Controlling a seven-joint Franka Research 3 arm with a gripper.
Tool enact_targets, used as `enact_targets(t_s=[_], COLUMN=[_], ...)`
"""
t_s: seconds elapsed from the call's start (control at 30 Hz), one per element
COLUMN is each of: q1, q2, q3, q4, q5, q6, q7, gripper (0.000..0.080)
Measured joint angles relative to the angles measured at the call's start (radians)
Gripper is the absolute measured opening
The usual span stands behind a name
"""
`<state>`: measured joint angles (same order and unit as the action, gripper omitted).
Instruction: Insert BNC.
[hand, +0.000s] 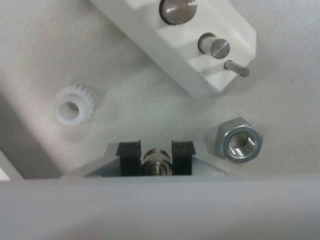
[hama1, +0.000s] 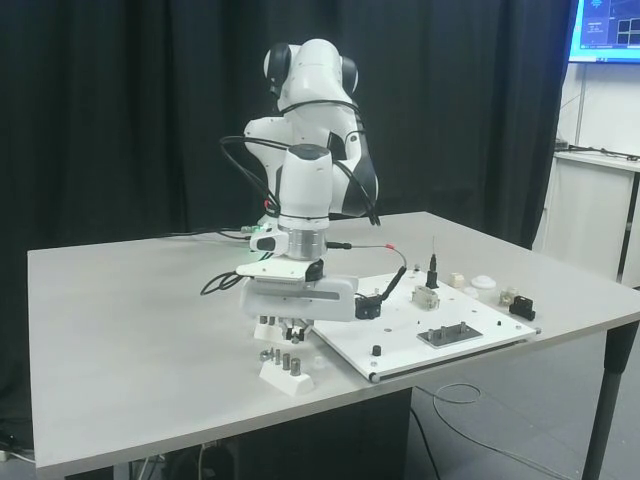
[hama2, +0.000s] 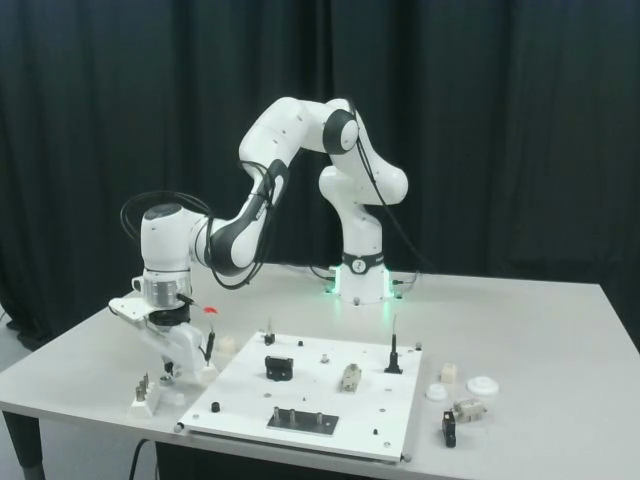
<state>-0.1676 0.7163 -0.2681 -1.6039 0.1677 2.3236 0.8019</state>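
Gripper (hand: 156, 156) black pads clamping grey ribbed cylindrical BNC connector (hand: 156, 162), upright

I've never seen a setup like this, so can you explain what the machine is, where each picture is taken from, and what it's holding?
It is a white robot arm bolted on a grey table. Two pictures come from cameras in the room; the third looks down from the arm's wrist past its two-fingered gripper. The black fingers are closed on a small metal cylindrical connector. Below lie a white plastic toothed gear, a metal hexagonal nut and a white block with metal pegs. Beside the arm lies a white flat board carrying small parts.
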Motion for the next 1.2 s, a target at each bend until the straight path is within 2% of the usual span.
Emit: enact_targets(t_s=[0.57,0.8,1.2], q1=[0.001,0.008,0.03], q2=[-0.001,-0.015,-0.069], q3=[-0.002,-0.002,-0.003], q4=[0.01,0.01,0.0], q5=[0.0,0.0,-0.001], q6=[0.0,-0.004,-0.077], q7=[0.001,-0.022,-0.08], gripper=[0.0126,0.0126,0.0126])
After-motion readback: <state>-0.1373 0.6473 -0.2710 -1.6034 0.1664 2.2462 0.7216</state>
